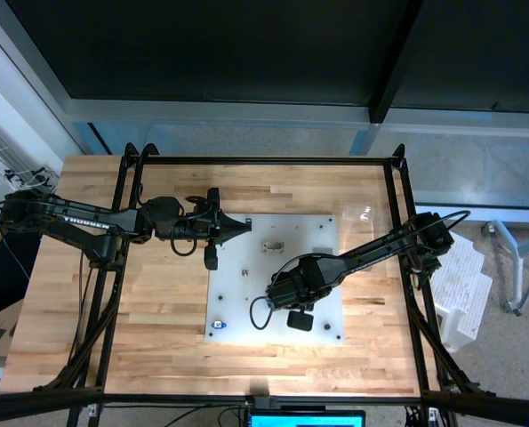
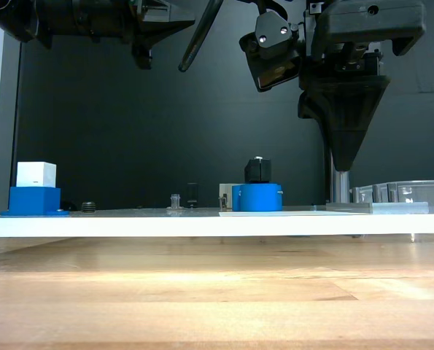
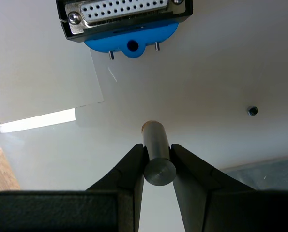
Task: Pick the 16mm cylinder and install on the taskboard
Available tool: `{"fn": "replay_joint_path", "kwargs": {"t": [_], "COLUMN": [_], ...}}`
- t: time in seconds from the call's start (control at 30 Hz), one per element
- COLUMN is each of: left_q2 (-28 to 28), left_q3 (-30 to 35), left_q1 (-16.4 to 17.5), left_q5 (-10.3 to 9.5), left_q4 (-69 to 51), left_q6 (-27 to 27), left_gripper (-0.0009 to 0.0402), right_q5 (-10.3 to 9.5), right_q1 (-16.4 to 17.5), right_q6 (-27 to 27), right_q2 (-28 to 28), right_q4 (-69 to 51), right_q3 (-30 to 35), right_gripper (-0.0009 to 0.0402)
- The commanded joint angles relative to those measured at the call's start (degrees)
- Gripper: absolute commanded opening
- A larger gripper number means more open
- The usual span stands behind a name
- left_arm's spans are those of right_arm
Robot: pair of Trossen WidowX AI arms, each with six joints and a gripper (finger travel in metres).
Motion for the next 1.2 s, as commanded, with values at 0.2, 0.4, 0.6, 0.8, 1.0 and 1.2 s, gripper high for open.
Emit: {"fn": "replay_joint_path", "kwargs": {"t": [0.2, 0.4, 0.6, 0.8, 1.0, 1.2], "left_q2": [0.02, 0.02, 0.02, 0.02, 0.02, 0.02], "left_q3": [0.02, 0.02, 0.02, 0.02, 0.02, 0.02], "left_q1": [0.0, 0.02, 0.0, 0.0, 0.0, 0.02], "left_q5": [0.02, 0.02, 0.02, 0.02, 0.02, 0.02], "left_q4": [0.02, 0.02, 0.02, 0.02, 0.02, 0.02], "left_q6": [0.02, 0.02, 0.02, 0.02, 0.02, 0.02], "left_gripper": [0.0001, 0.0001, 0.0001, 0.0001, 0.0001, 0.0001], "right_q5": [-0.02, -0.02, -0.02, -0.04, -0.02, -0.04], "right_q1": [0.02, 0.0, 0.04, 0.13, 0.17, 0.17], "right_q6": [0.02, 0.04, 0.02, 0.04, 0.07, 0.07], "right_q2": [0.0, 0.0, 0.0, 0.0, 0.0, 0.0], "right_q4": [0.42, 0.42, 0.46, 0.55, 0.92, 1.14], "right_q3": [-0.28, -0.31, -0.31, -0.57, -0.85, -0.94], "right_gripper": [0.0011, 0.0011, 0.0011, 0.0011, 0.0011, 0.0011]}}
